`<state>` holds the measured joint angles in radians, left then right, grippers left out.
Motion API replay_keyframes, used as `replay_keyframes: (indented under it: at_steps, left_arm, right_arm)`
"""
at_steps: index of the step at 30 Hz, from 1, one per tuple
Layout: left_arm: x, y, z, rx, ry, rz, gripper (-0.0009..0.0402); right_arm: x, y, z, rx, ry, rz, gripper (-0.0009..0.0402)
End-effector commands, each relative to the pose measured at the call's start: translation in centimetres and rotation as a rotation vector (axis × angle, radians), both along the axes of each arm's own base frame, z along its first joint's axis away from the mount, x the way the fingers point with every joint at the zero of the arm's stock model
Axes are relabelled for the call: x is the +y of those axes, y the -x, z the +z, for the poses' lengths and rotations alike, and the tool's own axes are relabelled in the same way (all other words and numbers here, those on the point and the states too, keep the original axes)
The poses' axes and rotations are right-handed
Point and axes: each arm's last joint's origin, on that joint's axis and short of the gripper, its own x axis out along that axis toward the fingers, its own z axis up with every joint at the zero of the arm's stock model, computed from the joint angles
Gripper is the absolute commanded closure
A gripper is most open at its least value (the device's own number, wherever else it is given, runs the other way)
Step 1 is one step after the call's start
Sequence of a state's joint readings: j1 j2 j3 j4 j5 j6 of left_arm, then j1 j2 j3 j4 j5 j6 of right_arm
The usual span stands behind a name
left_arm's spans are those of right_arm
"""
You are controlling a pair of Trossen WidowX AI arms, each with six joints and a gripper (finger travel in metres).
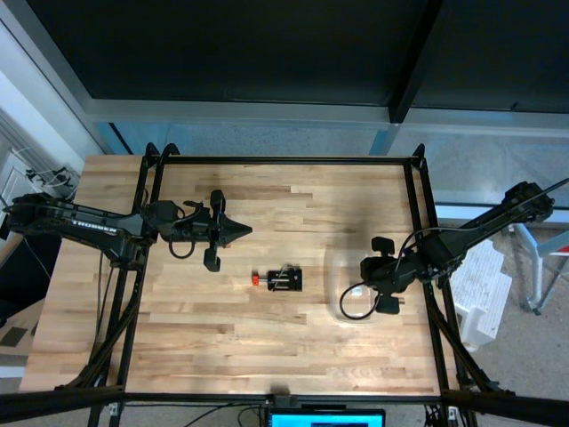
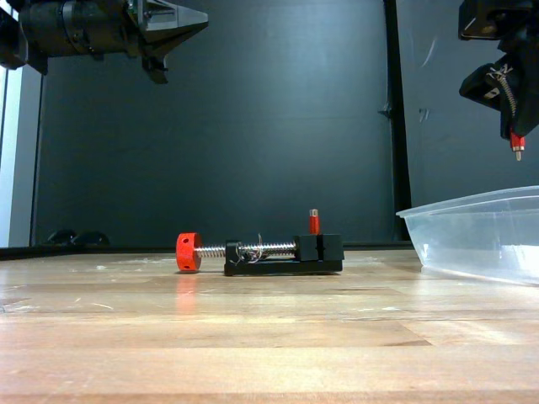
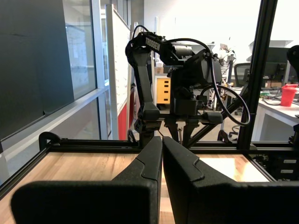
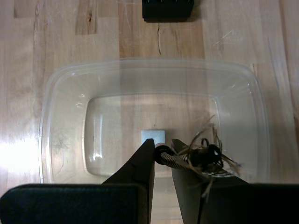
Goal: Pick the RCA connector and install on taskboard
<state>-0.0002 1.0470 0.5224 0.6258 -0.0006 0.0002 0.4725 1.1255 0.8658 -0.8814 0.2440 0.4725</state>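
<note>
Tabletop (image 1: 267, 356): pale wood planks with a black frame round the edge, lying well below both claws.

Clear tray (image 4: 51, 93): a rounded plastic tub directly under the right claw. One of its walls stands between that claw and the taskboard.

Left claw (image 1: 240, 231): held high above the tabletop, beyond the taskboard's knob end as seen from the right claw. Its fingers are pressed together with nothing between them, and it points across at the right arm.

Right claw (image 4: 162, 143): raised over the tray, pointing down, its fingers pinched on the RCA connector.

Taskboard (image 1: 286, 280): a black block flat on the tabletop between the two claws, lower than both and just outside the tray. Its red knob (image 2: 189, 251) faces the left claw's side, and a small red peg (image 2: 313, 221) stands upright on the block.

White square piece (image 4: 153, 136): lying on the tray floor straight below the right claw's tips.

RCA connector (image 2: 517, 143): gripped by the right claw, its red sleeve and silvery tip hanging below the fingers above the tray. Frayed strands (image 4: 209, 156) splay beside the grip.
</note>
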Motion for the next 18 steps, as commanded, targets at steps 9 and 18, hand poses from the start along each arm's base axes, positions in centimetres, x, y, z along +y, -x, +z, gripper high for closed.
replay_keyframes:
  at_steps: [9,18]
  left_arm:
    - [0.0,0.0,0.0,0.0,0.0,0.0,0.0393]
    - [0.0,0.0,0.0,0.002,0.0,0.0,0.0393]
  right_arm:
    - [-0.4,-3.4,0.5,-0.003,0.036,0.003,0.0393]
    - [-0.5,-6.8,0.4,-0.031,0.018,0.002,0.0393]
